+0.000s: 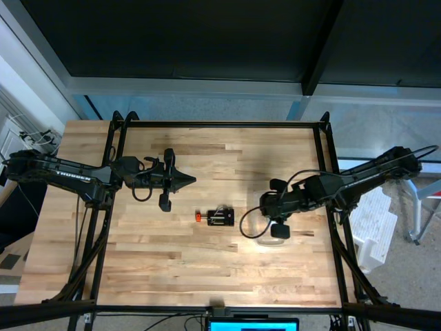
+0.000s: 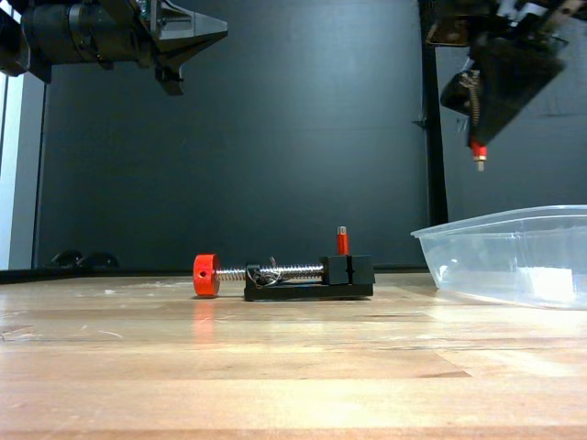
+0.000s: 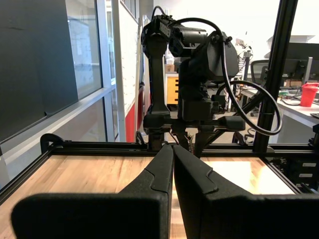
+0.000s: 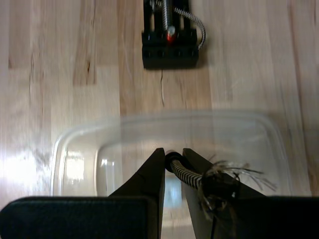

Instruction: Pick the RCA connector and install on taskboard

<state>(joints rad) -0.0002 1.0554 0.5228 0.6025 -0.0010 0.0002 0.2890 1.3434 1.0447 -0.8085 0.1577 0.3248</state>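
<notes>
Low view: right claw [image 2: 476, 130] grips the red-tipped RCA connector [image 2: 478, 154] w/ braided cable, above the clear plastic tray [image 2: 495, 249]. Pick looks done, install's left: small black taskboard block [image 2: 307, 278] sits untouched on wooden tabletop [image 2: 275, 367]. Meanwhile left claw [image 2: 213, 37] is closed, empty, up high.

Lab: framed wooden workbench [image 1: 172, 269], desks [image 3: 299, 107].

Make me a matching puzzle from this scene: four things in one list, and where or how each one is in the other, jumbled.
Things:
1. left gripper
2. right gripper
3. taskboard
4. clear tray

States:
A. lying mid-table, red knob at one end
B. shut on nothing, high above the table
C. resting under the right gripper
D. shut on the RCA connector

Pairs: 1-B, 2-D, 3-A, 4-C.
</notes>
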